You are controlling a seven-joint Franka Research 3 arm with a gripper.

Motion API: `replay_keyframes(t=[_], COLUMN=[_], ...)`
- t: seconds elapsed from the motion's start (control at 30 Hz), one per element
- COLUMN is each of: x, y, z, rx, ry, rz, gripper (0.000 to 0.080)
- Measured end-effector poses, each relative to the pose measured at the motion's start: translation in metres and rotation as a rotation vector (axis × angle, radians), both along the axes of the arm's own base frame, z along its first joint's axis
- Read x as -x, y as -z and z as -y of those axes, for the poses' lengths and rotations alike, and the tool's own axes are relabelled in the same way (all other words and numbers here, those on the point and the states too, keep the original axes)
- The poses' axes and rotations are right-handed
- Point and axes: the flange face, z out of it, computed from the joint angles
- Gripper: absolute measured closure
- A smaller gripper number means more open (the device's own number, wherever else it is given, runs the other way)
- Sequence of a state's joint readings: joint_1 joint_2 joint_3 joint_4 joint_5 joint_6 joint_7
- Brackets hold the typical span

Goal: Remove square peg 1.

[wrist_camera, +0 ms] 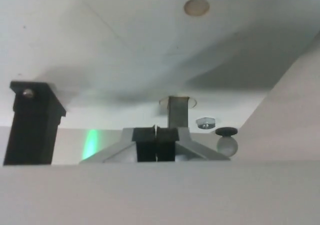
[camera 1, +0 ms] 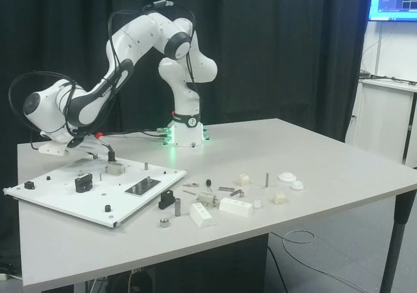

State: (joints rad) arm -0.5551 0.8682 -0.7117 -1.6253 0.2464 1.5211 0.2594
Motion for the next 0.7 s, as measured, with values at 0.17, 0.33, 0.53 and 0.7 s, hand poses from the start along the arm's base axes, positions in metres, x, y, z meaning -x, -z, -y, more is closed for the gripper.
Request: replay_keyframes(t=[0.17, 0.33, 0.53, 0.7], x=[-0.0004, -0.001, -0.0019, -0.0031], y=[-0.0014, -0.0023, -0.003, -0.0047], z=[0.0006, 0.0004, 0.0008, 0.0012], rx=[0.0, -0.004, -0.003, -0.006], ry=[0.0, 0.001, 0.0, -0.006], rz=[0.0, -0.001, 0.003, 0.01], gripper=[0.0801, 0.0801, 0.0801, 0.0696])
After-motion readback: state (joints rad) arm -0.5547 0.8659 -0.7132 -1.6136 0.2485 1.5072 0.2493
